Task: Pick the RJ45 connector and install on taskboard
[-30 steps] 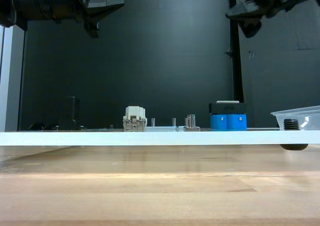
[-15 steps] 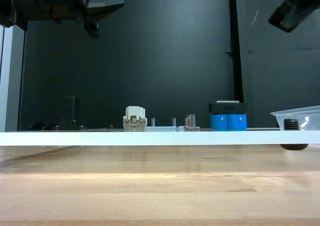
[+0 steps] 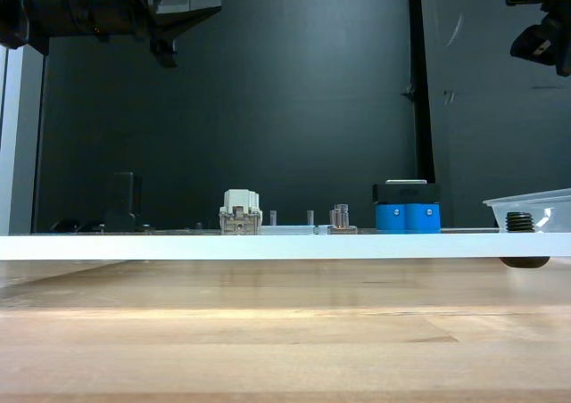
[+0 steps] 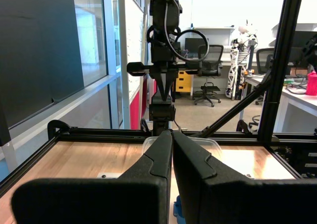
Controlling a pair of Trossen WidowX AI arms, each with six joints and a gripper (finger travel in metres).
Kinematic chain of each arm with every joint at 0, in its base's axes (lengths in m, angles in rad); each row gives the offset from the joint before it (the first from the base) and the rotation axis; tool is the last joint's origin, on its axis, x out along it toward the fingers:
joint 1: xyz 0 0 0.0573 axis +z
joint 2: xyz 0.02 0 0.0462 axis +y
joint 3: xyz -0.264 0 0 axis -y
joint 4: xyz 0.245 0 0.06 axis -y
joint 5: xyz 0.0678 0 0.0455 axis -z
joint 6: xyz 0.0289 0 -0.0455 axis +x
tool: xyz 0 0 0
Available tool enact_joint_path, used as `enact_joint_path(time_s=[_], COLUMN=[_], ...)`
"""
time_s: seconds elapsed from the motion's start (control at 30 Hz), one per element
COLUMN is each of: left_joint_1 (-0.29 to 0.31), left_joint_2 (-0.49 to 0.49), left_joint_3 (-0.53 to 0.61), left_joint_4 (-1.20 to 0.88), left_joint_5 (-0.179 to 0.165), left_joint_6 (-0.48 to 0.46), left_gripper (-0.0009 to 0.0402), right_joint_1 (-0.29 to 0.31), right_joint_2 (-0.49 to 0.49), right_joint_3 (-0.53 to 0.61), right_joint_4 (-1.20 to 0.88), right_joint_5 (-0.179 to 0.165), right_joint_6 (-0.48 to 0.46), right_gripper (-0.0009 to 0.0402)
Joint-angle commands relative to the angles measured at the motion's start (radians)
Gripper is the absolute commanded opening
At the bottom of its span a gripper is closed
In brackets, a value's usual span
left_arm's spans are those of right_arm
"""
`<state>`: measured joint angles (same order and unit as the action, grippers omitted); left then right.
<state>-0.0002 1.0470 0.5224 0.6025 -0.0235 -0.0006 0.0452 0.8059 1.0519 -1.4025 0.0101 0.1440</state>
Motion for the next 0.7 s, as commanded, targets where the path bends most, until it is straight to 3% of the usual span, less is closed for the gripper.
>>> enact_joint_path(time_s=[0.03, 0.2, 0.3, 0.43, 0.7], left_joint_1=[0.0, 0.0, 0.0, 0.0, 0.0], left_joint_2=[0.0, 0.0, 0.0, 0.0, 0.0], left_joint_3=[0.0, 0.0, 0.0, 0.0, 0.0], left_joint_4=[0.0, 0.0, 0.0, 0.0, 0.0], left_joint_5=[0.0, 0.0, 0.0, 0.0, 0.0], left_joint_6=[0.0, 0.0, 0.0, 0.0, 0.0], left_gripper=[0.0, 0.0, 0.0, 0.0, 0.0], right_joint_1=[0.065, 0.183, 0.225, 0.233, 0.238], right_joint_2=[0.0, 0.002, 0.002, 0.002, 0.008], right_joint_3=[-0.003, -0.021, -0.048, -0.095, -0.16], right_joint_4=[-0.017, -0.029, -0.026, -0.019, 0.017], right_joint_5=[0.03, 0.053, 0.08, 0.078, 0.092], right_joint_6=[0.052, 0.163, 0.2, 0.269, 0.299], right_gripper=[0.0, 0.0, 0.0, 0.0, 0.002])
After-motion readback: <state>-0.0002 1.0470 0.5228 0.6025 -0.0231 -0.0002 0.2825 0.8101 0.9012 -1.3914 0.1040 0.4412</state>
